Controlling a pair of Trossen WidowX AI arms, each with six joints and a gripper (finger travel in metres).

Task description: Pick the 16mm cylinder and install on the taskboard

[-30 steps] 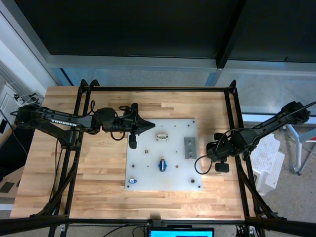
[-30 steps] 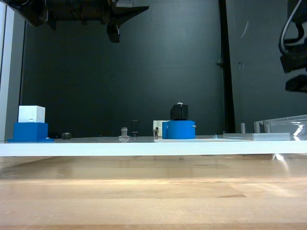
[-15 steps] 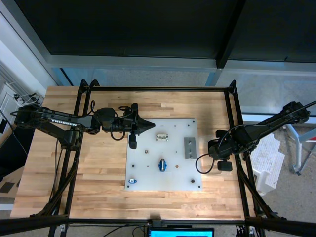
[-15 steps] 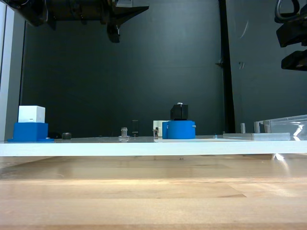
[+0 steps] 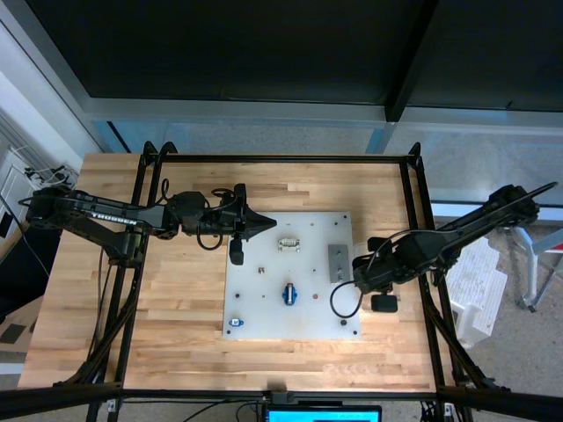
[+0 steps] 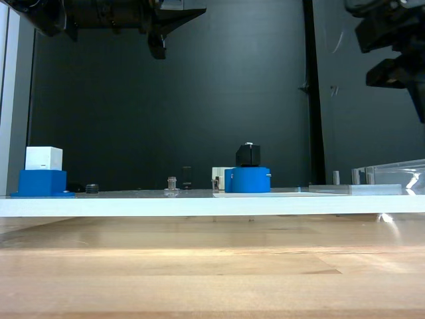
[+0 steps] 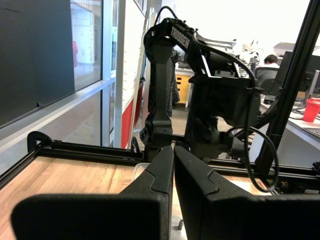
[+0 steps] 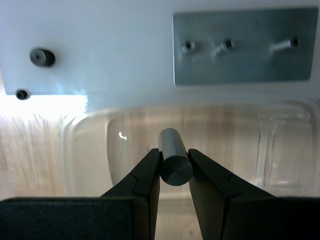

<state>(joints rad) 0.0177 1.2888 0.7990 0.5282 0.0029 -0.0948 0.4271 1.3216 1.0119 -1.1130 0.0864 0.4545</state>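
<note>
The cylinder point(image 8: 175, 162) is sitting pinched between the right gripper's point(image 8: 174, 156) fingers point(image 8: 142, 175). Its long axis is running out along them toward the board point(image 8: 110, 50), with the block point(image 8: 245, 45) near ahead, past the tray point(image 8: 85, 150). I'm counting one cylinder and one block. The left gripper point(image 7: 173, 155), fingers pressed together, is hanging well apart from the block, so the right arm is nearer.
</note>
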